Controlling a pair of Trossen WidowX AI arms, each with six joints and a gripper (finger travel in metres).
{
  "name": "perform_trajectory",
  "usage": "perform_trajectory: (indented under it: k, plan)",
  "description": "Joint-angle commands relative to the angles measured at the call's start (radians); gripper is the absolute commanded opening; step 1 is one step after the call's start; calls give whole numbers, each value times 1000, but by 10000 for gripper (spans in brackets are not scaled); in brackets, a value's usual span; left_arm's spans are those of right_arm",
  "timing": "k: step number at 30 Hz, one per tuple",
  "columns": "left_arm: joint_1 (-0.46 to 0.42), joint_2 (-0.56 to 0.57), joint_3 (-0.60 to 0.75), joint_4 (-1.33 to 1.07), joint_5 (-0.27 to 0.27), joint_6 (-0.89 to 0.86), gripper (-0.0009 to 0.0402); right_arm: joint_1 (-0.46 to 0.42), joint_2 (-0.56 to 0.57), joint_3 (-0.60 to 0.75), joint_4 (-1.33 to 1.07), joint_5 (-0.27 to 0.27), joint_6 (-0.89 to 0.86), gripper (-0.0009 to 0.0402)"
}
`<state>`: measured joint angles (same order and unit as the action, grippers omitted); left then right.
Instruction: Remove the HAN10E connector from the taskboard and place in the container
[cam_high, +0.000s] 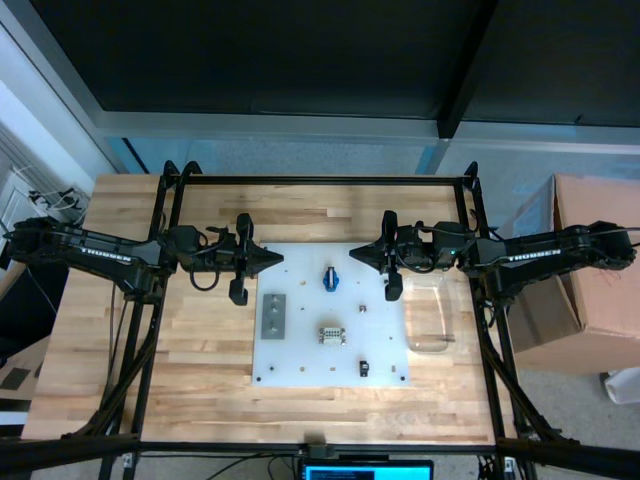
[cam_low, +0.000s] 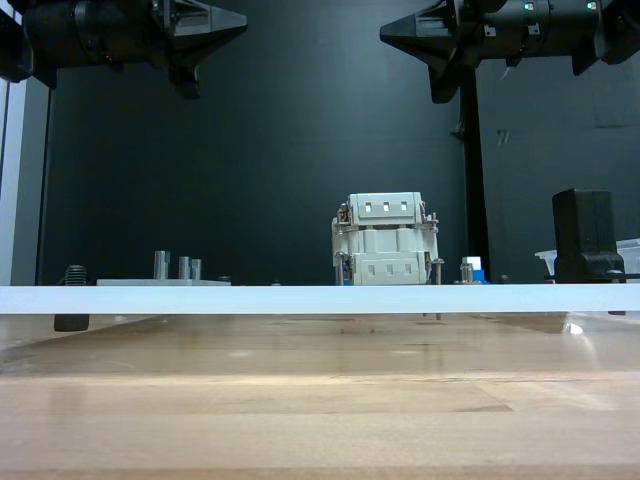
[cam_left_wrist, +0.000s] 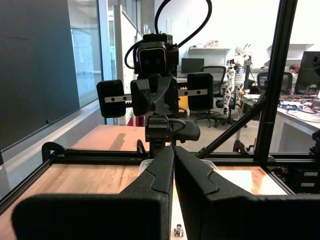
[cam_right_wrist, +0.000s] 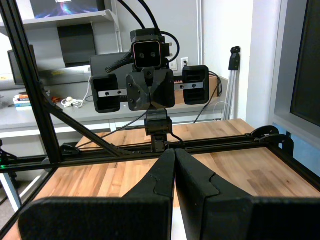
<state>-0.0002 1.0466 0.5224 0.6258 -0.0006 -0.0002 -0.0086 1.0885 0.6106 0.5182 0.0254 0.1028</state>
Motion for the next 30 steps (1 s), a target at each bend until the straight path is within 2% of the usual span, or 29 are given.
perform_trajectory:
  k: [1,17,24,30]
  plan:
    - [0,0,0,0,0,0,0,0,0,0,24,-27,-31,0]
    - [0,0,0,0,0,0,0,1,0,9,-1,-27,-12,0]
    - [0,0,0,0,0,0,0,37,11,159,-391,-27,22,0]
    - [0,0,0,0,0,0,0,108,75,314,-676,-10,30,0]
